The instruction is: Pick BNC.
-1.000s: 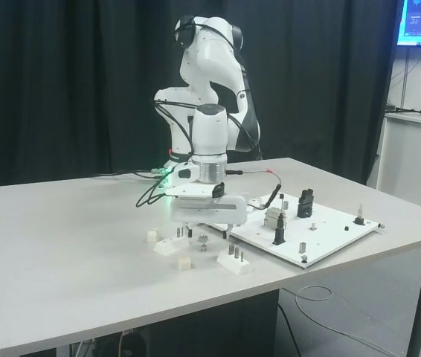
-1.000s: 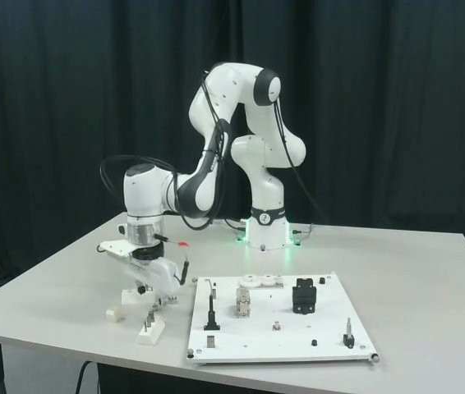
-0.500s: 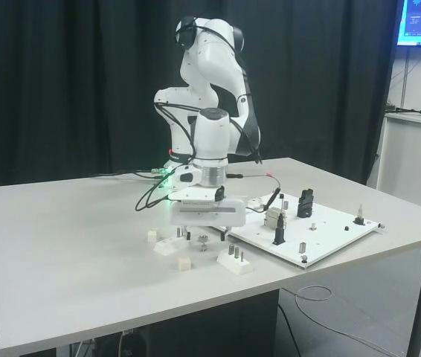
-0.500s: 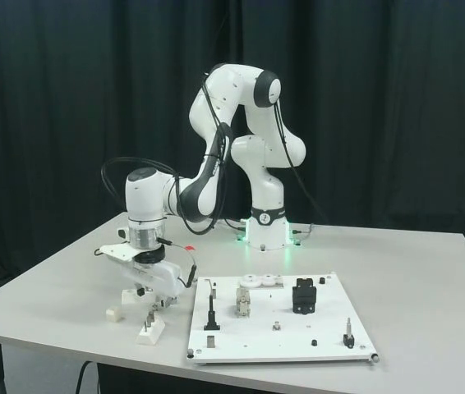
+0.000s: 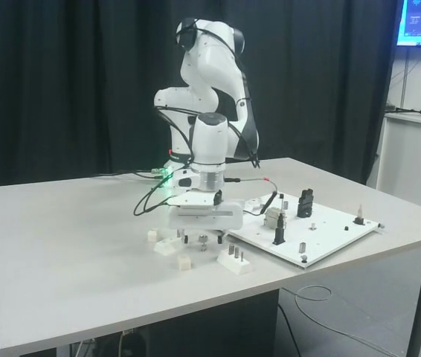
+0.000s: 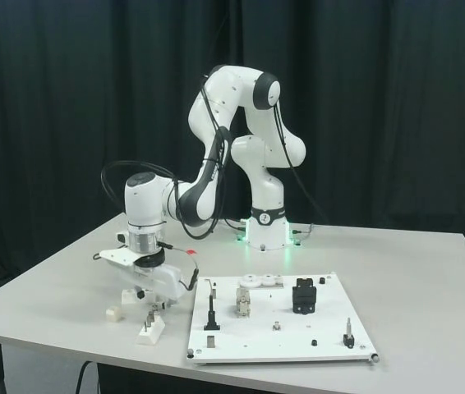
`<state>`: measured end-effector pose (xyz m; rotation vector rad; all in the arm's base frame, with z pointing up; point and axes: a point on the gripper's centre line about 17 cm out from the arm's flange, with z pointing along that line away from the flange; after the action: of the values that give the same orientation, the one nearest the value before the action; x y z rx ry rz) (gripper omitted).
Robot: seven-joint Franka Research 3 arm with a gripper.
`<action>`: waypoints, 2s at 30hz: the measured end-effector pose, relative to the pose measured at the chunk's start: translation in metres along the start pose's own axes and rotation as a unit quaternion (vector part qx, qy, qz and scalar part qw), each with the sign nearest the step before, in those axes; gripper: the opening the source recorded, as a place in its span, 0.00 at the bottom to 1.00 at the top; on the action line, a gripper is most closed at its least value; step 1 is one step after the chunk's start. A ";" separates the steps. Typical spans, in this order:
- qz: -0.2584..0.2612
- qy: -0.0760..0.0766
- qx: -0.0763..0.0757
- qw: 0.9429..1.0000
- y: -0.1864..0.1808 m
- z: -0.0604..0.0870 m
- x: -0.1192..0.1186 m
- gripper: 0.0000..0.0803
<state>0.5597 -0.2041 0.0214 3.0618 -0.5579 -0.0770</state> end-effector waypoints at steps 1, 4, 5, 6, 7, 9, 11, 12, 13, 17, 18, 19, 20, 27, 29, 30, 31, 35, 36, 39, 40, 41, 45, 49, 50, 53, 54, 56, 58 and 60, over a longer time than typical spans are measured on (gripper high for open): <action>-0.001 -0.001 0.000 1.000 0.000 0.001 0.000 1.00; -0.006 -0.003 -0.001 1.000 0.000 0.003 -0.002 1.00; -0.007 -0.003 -0.001 1.000 0.000 0.004 -0.002 1.00; -0.009 -0.004 -0.001 1.000 0.000 0.005 -0.002 1.00; -0.010 -0.004 0.000 1.000 0.000 0.006 -0.002 1.00; -0.011 -0.005 0.000 1.000 0.000 0.007 -0.003 1.00; -0.011 -0.005 0.000 1.000 -0.001 0.009 -0.003 1.00; -0.011 -0.005 0.000 1.000 -0.001 0.009 -0.003 1.00; -0.011 -0.005 0.000 1.000 -0.001 0.010 -0.003 1.00; -0.014 -0.005 0.001 1.000 -0.002 0.012 -0.003 1.00; -0.015 -0.005 0.001 1.000 -0.002 0.013 -0.003 1.00; -0.016 -0.005 0.001 1.000 -0.002 0.014 -0.003 1.00; -0.017 -0.005 0.001 1.000 -0.002 0.014 -0.003 1.00; -0.021 -0.001 -0.001 1.000 -0.003 0.018 -0.001 1.00; -0.028 0.001 -0.001 1.000 -0.002 0.019 0.000 1.00; -0.030 0.001 -0.002 1.000 -0.002 0.019 0.000 1.00; -0.032 0.002 -0.002 0.999 -0.002 0.020 0.000 1.00; -0.036 0.006 -0.002 0.999 -0.003 0.020 0.002 0.88; -0.038 0.006 -0.002 0.999 -0.003 0.020 0.002 0.88; -0.042 0.006 -0.002 0.999 -0.004 0.021 0.002 0.88; -0.044 0.006 -0.002 0.999 -0.004 0.021 0.002 0.67; -0.045 0.006 -0.002 0.999 -0.004 0.021 0.002 0.67; -0.045 0.006 -0.001 0.999 -0.005 0.021 0.002 0.47; -0.045 0.006 0.000 0.999 -0.005 0.021 0.002 0.25; -0.045 0.006 0.000 0.999 -0.005 0.021 0.002 0.25; -0.046 0.006 0.000 0.999 -0.005 0.021 0.002 0.25; -0.046 0.006 0.000 0.999 -0.005 0.021 0.002 0.16; -0.047 0.006 0.000 0.999 -0.006 0.021 0.003 0.16; -0.047 0.007 0.000 0.999 -0.006 0.020 0.003 0.16; -0.048 0.008 0.000 0.999 -0.006 0.019 0.005 0.16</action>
<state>0.5652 -0.2005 0.0024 3.0853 -0.4110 -0.0529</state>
